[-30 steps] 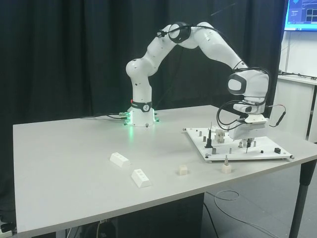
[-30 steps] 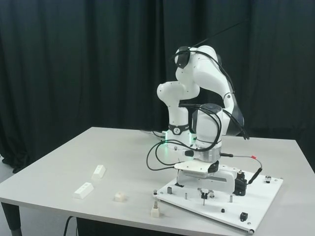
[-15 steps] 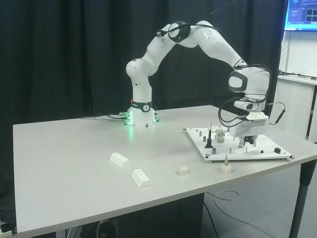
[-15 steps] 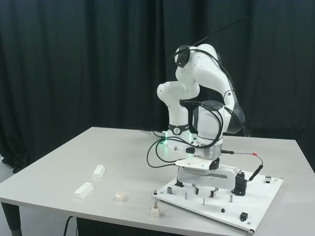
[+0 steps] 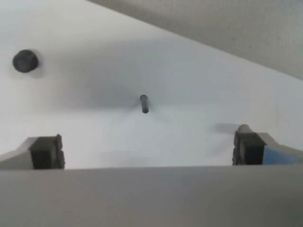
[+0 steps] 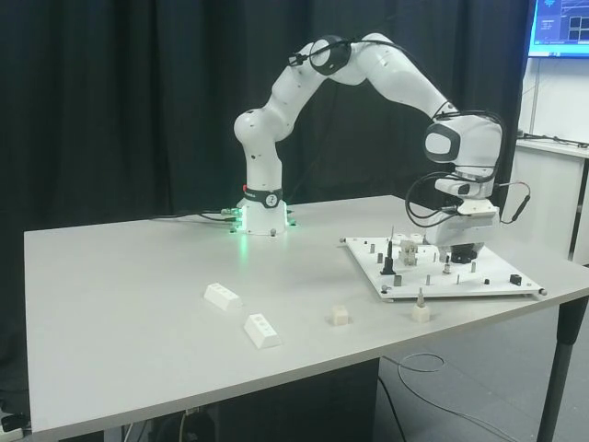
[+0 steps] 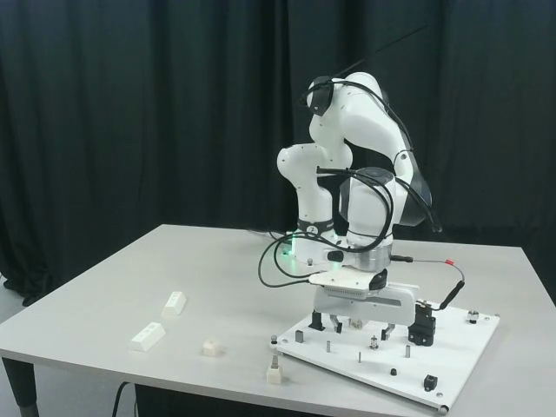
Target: Insert round peg 1.
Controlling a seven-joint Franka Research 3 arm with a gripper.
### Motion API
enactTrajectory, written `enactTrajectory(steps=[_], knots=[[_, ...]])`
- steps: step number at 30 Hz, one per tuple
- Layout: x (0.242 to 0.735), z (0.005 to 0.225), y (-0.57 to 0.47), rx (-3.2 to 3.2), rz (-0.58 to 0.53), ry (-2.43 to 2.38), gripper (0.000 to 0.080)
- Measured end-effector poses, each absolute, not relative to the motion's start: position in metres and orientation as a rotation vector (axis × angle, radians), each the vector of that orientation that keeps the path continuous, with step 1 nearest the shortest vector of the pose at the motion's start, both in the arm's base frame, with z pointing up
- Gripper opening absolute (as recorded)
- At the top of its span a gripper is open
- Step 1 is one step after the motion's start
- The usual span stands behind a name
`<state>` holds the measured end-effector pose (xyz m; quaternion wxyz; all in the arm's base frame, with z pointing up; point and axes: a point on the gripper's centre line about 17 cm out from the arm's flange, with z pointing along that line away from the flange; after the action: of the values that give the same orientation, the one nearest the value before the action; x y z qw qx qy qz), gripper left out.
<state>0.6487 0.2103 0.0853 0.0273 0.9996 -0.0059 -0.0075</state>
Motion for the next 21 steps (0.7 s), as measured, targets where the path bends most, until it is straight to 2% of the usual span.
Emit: enactTrajectory(steps=[21], knots=[[0.6498,0.0923,0.2114,3.093,-0.016,-0.019,0.0800]])
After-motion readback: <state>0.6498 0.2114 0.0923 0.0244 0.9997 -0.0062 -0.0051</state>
